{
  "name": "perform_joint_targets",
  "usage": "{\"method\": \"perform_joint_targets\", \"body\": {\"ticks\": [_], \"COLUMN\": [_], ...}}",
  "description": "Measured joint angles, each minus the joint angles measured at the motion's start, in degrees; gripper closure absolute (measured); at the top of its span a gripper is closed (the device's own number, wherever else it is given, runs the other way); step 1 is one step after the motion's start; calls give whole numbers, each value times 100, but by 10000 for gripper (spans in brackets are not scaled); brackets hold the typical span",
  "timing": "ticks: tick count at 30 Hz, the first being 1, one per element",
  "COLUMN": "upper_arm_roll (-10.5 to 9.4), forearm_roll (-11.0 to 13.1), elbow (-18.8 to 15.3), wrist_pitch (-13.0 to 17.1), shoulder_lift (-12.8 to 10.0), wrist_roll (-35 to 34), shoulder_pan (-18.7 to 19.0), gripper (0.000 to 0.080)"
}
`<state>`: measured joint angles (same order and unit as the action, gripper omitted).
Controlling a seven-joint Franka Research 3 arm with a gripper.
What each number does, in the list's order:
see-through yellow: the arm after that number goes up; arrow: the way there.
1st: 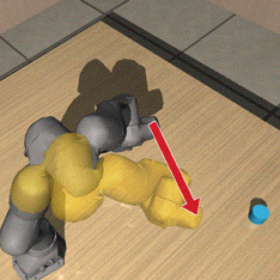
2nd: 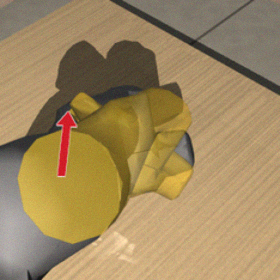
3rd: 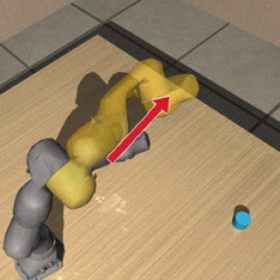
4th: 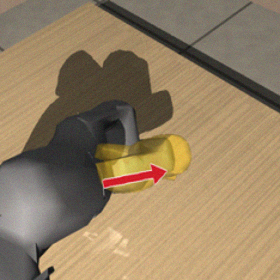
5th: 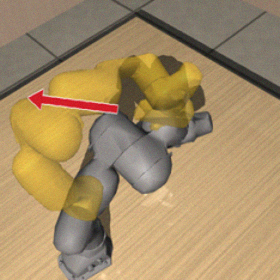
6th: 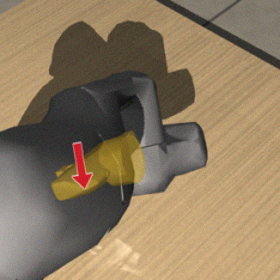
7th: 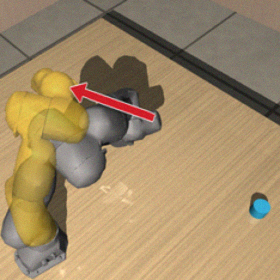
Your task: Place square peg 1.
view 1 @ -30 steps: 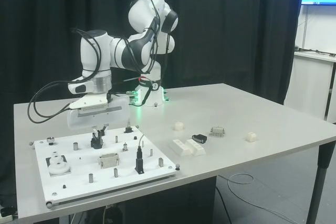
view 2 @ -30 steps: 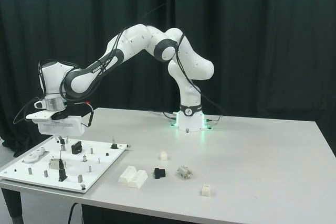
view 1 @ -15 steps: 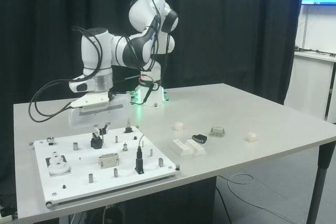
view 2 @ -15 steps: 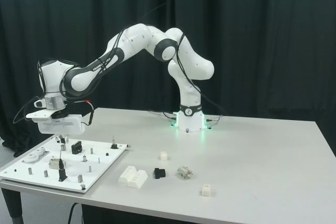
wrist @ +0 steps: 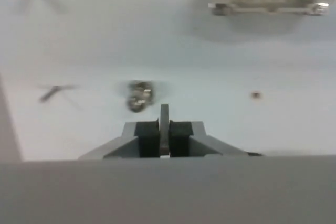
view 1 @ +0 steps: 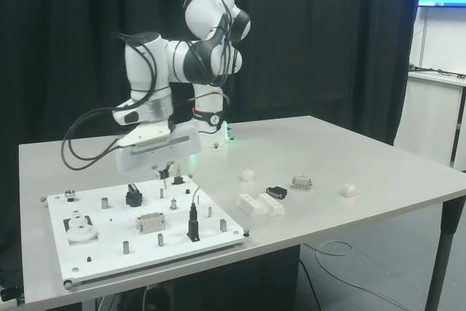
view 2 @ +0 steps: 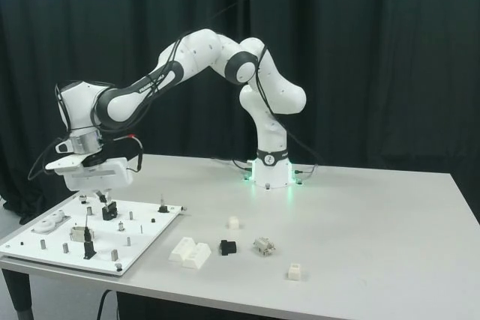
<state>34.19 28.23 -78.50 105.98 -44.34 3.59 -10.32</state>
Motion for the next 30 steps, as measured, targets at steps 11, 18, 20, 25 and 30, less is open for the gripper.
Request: {"method": "perform_joint_targets", "body": {"ticks": [11, 18, 20, 25, 30], "upper_arm_roll": [17, 49, 63, 76, 74], "forearm_roll": [4, -14, -27, -116, -262], "elbow": [-138, -497, -646, -1056, -1484], "wrist_pitch": [-639, -809, -830, -828, -692], "shoulder_lift": [180, 369, 443, 655, 882], "wrist_roll": [-337, -618, -700, -936, -1190], "shoulder_pan": [463, 881, 1022, 1372, 1722], "gripper": [767, 767, 767, 767, 767]}}
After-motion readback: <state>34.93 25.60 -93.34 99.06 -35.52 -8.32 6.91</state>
